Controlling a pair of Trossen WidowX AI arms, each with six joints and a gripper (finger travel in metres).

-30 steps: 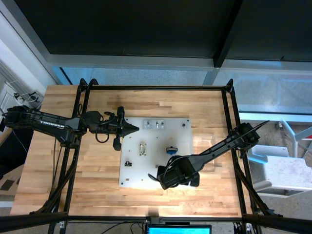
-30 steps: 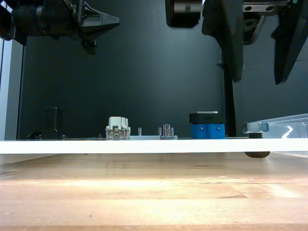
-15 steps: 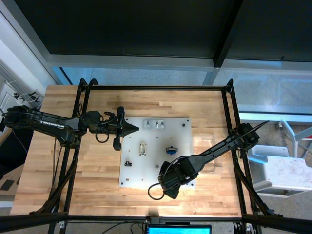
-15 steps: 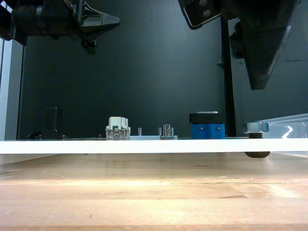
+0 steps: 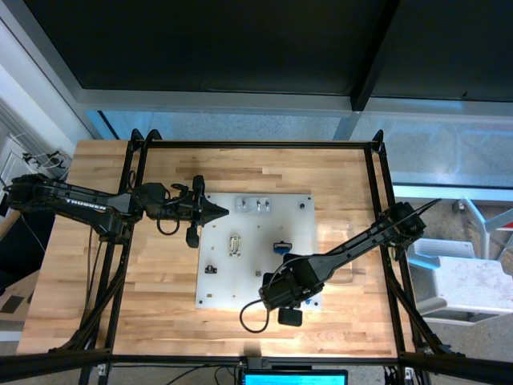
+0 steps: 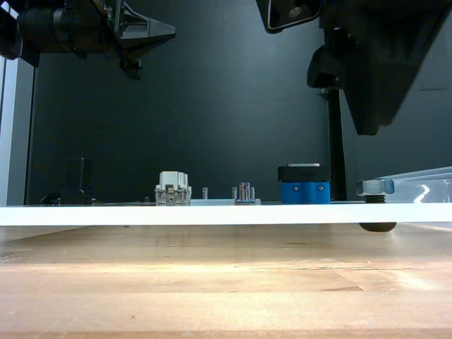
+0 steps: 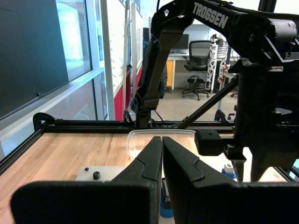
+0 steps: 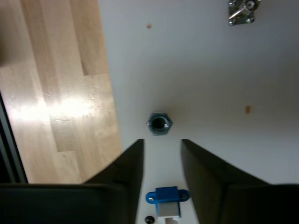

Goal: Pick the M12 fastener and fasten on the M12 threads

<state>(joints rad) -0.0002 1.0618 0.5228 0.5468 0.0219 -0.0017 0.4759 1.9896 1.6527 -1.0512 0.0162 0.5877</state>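
Observation:
The silver nut (image 6: 374,186) sits on its stud (image 6: 376,199) near the board's near right edge, with a few ribs showing under it. From the right wrist it is a hexagonal ring (image 8: 159,123) with a dark centre on the white board (image 8: 210,70). My right gripper (image 8: 162,143) hangs above it, pointing down, fingers a narrow gap apart and holding nothing; the nut lies just beyond the tips. From the side the gripper (image 6: 367,116) is well above the nut. From above, the right gripper (image 5: 287,295) covers the nut. My left gripper (image 5: 220,212) is shut, parked high at the board's far left edge.
A blue block connector (image 6: 304,185) stands mid-board, with a silver post (image 6: 244,192) and a white connector (image 6: 172,189) to its left. The clear tray (image 5: 341,255) lies right of the board. A small blue fitting (image 8: 167,196) is near the right gripper's fingers.
The right wrist has turned and shifted towards the table's near edge over the board's near right part. Its fingers, seen apart a second ago, have drawn closer. The nut and left arm stayed put.

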